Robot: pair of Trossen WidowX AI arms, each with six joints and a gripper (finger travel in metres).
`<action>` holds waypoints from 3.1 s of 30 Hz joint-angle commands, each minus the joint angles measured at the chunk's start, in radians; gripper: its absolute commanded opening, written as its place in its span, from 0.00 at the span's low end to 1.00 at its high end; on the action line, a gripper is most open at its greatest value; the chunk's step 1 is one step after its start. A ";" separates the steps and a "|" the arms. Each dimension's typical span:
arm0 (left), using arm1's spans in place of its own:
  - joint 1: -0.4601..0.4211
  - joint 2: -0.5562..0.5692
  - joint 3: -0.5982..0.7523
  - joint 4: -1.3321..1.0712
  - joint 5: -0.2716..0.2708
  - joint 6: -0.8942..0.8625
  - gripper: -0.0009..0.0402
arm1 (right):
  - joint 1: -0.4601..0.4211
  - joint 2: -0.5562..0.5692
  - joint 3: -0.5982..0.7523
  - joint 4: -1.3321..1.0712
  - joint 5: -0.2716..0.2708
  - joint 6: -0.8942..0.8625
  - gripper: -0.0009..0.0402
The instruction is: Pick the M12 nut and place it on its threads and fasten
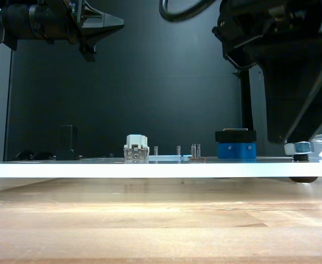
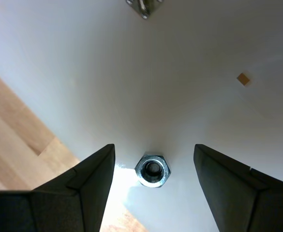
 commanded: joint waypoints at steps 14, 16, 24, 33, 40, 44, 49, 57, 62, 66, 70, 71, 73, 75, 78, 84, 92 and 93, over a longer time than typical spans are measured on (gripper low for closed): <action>0.000 0.000 0.000 0.000 0.000 0.000 0.02 | -0.005 -0.052 0.003 -0.071 -0.119 -0.600 0.48; 0.000 0.000 0.000 0.000 0.000 0.000 0.02 | -0.006 -0.052 0.003 -0.071 -0.157 -0.685 0.41; 0.000 0.000 0.000 0.000 0.000 0.000 0.02 | -0.031 -0.052 0.025 -0.121 -0.189 -0.854 0.00; 0.000 0.000 0.000 0.000 0.000 0.000 0.02 | -0.048 -0.043 0.069 -0.174 -0.179 -0.913 0.02; 0.000 0.000 0.000 0.000 0.000 0.000 0.02 | -0.047 -0.005 0.068 -0.136 -0.179 -0.918 0.02; 0.000 0.000 0.000 0.000 0.000 0.000 0.02 | -0.047 -0.005 0.067 -0.138 -0.178 -0.918 0.02; 0.000 0.000 0.000 0.000 0.000 0.000 0.02 | -0.048 -0.005 0.066 -0.152 -0.142 -0.918 0.02; 0.000 0.000 0.000 0.000 0.000 0.000 0.02 | -0.052 0.005 0.065 -0.150 -0.100 -0.951 0.02; 0.000 0.000 0.000 0.000 0.000 0.000 0.02 | -0.052 0.042 0.067 -0.146 -0.105 -0.966 0.02; 0.000 0.000 0.000 0.000 0.000 0.000 0.02 | -0.051 0.042 0.067 -0.145 -0.106 -0.962 0.02; 0.000 0.000 0.000 0.000 0.000 0.000 0.02 | -0.051 0.042 0.073 -0.151 -0.153 -0.963 0.02; 0.000 0.000 0.000 0.000 0.000 0.000 0.02 | -0.051 0.042 0.074 -0.149 -0.175 -0.963 0.02; 0.000 0.000 0.000 0.000 0.000 0.000 0.02 | -0.051 0.040 0.074 -0.143 -0.246 -0.970 0.02; 0.000 0.000 0.000 0.000 0.000 0.000 0.02 | -0.051 0.040 0.074 -0.140 -0.319 -1.002 0.02; 0.000 0.000 0.000 -0.001 0.000 0.000 0.02 | -0.051 0.035 0.074 -0.154 -0.289 -1.012 0.02; 0.000 0.000 0.000 0.000 0.000 0.000 0.02 | -0.052 0.034 0.085 -0.185 -0.192 -0.961 0.02; 0.000 0.000 0.000 0.000 0.000 0.000 0.02 | -0.052 0.034 0.106 -0.212 -0.100 -0.954 0.02; 0.000 0.000 0.000 0.000 0.000 0.000 0.02 | -0.052 0.037 0.105 -0.210 -0.100 -0.954 0.02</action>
